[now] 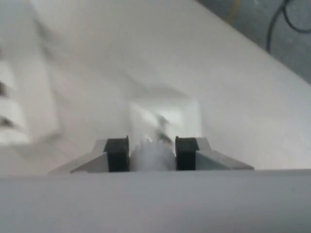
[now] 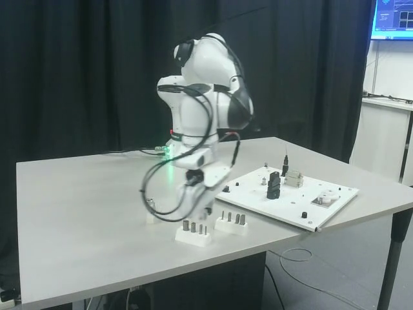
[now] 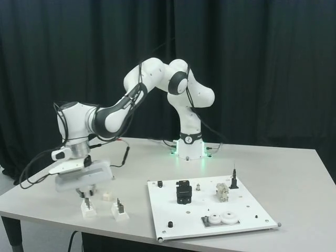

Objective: Insert small gear.

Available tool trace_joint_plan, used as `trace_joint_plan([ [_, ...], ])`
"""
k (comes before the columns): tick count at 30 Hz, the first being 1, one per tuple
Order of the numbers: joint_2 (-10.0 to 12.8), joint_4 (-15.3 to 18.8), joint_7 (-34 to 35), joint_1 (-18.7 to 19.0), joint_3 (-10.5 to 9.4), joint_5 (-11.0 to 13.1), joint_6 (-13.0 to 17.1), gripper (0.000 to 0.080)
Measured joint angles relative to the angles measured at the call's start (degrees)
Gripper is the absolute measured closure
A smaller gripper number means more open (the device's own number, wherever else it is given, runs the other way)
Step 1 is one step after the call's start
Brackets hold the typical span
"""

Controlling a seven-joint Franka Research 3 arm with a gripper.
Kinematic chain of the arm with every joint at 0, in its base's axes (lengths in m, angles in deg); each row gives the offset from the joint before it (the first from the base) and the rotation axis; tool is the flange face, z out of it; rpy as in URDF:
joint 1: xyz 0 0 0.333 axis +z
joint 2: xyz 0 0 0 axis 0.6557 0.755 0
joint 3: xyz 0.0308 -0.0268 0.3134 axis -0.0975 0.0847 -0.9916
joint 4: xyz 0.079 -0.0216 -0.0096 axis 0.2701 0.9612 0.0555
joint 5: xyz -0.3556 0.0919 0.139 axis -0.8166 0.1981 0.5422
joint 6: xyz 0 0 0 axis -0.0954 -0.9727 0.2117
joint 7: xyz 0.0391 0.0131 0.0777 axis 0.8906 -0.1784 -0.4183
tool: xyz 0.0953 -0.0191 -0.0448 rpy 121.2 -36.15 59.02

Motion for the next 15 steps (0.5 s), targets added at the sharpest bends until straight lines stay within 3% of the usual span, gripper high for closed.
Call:
trace_joint_plan([
  [15, -1.04, 0.64, 0.94, 10.76, 0.00, 2.92, -5.20, 0.0603],
])
